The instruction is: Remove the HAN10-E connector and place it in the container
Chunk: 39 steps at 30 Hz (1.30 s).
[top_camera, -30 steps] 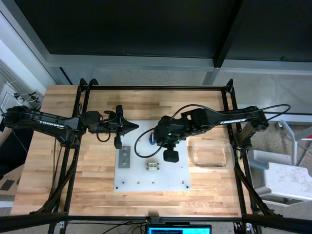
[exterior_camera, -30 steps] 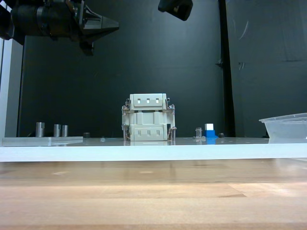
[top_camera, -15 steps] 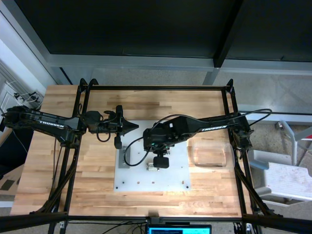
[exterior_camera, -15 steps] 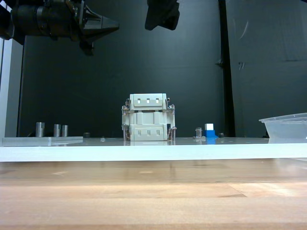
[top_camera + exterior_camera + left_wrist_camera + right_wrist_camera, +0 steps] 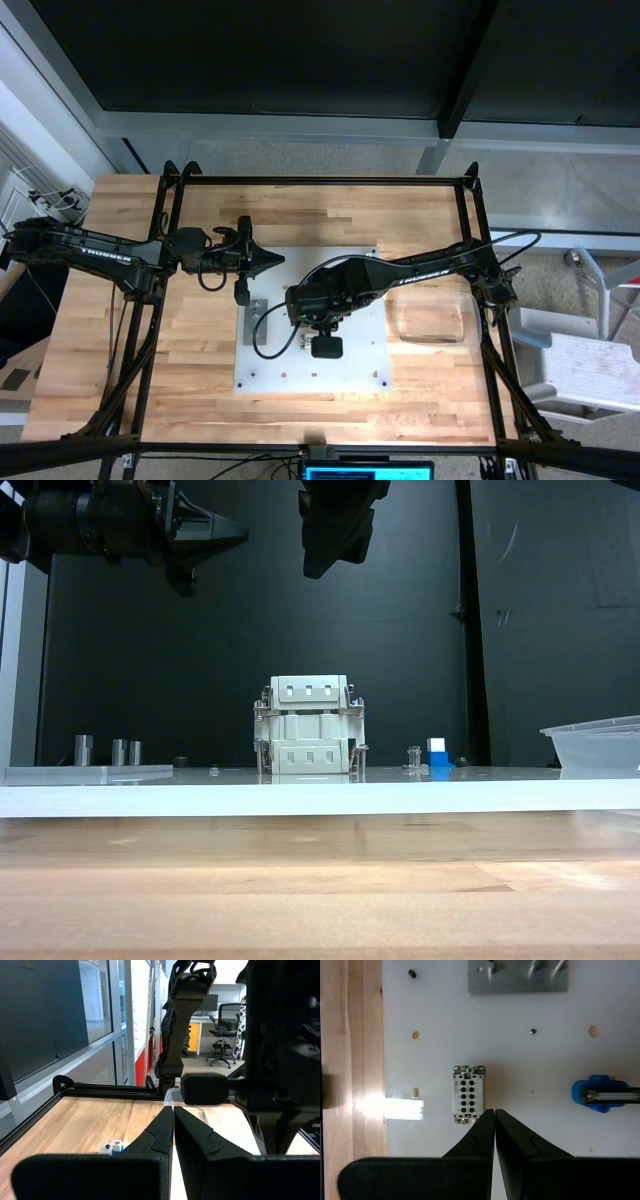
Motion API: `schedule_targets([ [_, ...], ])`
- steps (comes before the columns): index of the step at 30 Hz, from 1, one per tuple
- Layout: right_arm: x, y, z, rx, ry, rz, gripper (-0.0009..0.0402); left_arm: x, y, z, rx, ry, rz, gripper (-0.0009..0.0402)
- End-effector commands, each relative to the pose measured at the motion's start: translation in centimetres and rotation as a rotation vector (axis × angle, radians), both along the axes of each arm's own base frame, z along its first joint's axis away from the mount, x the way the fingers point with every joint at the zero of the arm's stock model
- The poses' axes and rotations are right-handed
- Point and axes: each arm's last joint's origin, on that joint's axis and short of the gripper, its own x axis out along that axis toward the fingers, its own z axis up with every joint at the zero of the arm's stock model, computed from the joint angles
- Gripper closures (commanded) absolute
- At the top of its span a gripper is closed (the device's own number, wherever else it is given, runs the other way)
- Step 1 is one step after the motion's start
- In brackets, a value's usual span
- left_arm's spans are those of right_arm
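Note:
The HAN10-E connector is a light-grey and beige block standing on the white board. In the right wrist view the connector lies straight below, just beside the tips of my right gripper, which is shut and empty. From the low view my right gripper hangs well above the connector, and in the high view the right arm covers the connector. The clear container sits right of the board. My left gripper hovers shut over the board's far left part, holding nothing.
A grey metal plate with round pegs and a blue upright piece stand on the board near the connector. The container's rim shows at the right in the low view. A black frame rings the wooden table.
My right arm has swung left and toward the near edge, and now hangs lower over the connector. The left arm has not moved.

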Motion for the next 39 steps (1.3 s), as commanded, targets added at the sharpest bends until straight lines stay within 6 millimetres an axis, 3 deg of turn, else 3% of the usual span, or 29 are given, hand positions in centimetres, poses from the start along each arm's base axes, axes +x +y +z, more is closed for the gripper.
schedule_targets([
  [1,0.2,0.5,-0.5,-0.005,0.008,0.022,0.036,0.0,0.0,0.0,0.0,0.0,0.0,0.0393],
  [15,1.2,1.5,-2.7,0.002,0.046,0.011,0.017,0.0,0.0,0.0,0.0,0.0,0.0,0.0393],
  [20,1.8,1.8,-3.9,-0.001,0.063,0.009,0.0119,0.0,0.0,0.0,0.0,0.0,0.0,0.0393],
  [39,3.0,2.3,-6.7,-0.021,0.103,0.013,0.0089,0.0,0.0,0.0,0.0,0.0,0.0,0.0393],
])
